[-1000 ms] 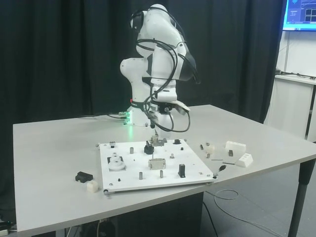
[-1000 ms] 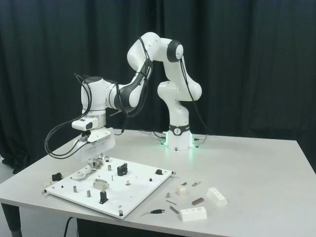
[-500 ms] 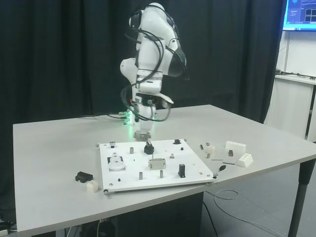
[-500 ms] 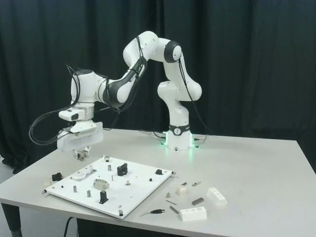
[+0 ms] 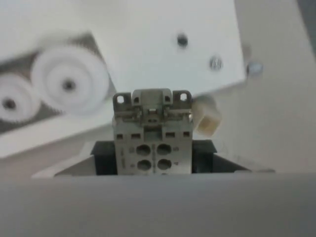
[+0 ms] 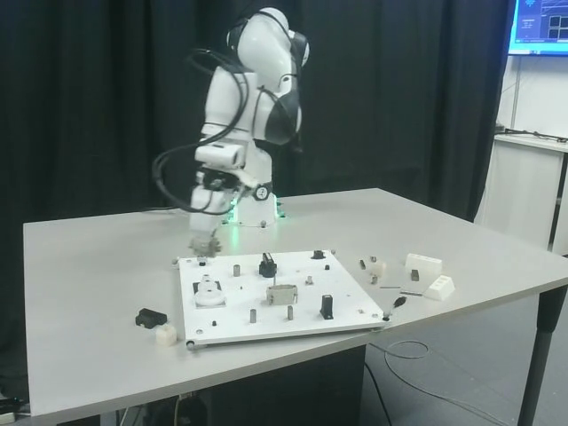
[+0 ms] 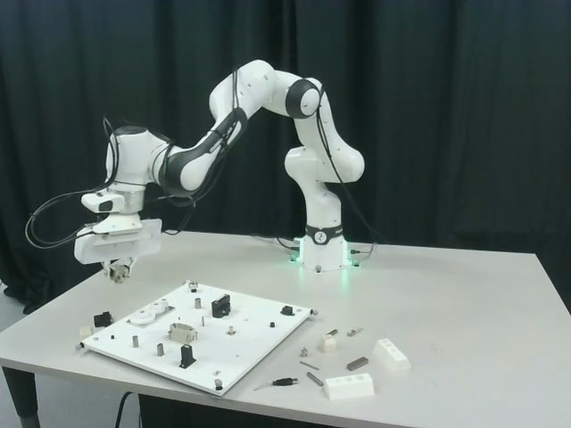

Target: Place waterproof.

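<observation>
Claw [image 7: 117,270] grips waterproof connector [image 5: 151,132]; hovers above white board's [image 6: 346,312] edge.

White, rounded arm [image 7: 268,89] of thick segments with black bands at the joints. Black cables [image 6: 177,173] looping loose from forearm to wrist. Flat white block of a wrist head [image 7: 116,242]. Round white base [image 7: 323,254] bolted to the table, ringed with green light.
</observation>
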Action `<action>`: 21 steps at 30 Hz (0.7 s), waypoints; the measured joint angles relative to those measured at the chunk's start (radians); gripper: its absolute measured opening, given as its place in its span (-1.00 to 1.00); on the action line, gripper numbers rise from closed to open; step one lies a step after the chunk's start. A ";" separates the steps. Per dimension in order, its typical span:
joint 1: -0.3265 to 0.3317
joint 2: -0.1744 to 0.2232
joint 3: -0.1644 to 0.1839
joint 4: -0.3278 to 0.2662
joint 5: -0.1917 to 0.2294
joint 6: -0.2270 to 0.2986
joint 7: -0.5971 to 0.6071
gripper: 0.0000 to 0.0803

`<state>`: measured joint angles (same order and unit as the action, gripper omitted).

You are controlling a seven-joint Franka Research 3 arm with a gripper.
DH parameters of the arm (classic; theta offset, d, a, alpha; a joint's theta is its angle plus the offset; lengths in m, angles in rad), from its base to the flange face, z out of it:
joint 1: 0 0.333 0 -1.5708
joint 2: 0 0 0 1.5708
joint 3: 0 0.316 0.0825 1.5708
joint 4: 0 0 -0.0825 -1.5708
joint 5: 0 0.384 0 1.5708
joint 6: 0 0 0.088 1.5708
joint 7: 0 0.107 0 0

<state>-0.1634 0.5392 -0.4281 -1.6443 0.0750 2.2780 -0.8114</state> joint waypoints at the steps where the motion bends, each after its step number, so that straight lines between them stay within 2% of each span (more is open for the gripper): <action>1: -0.006 0.004 -0.003 0.000 0.002 0.004 -0.001 -0.23; 9: -0.070 0.040 -0.006 0.000 0.026 0.019 -0.024 -0.23; 21: -0.142 0.102 -0.007 -0.001 0.123 0.026 -0.138 -0.23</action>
<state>-0.3054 0.6414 -0.4355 -1.6454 0.1976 2.3041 -0.9495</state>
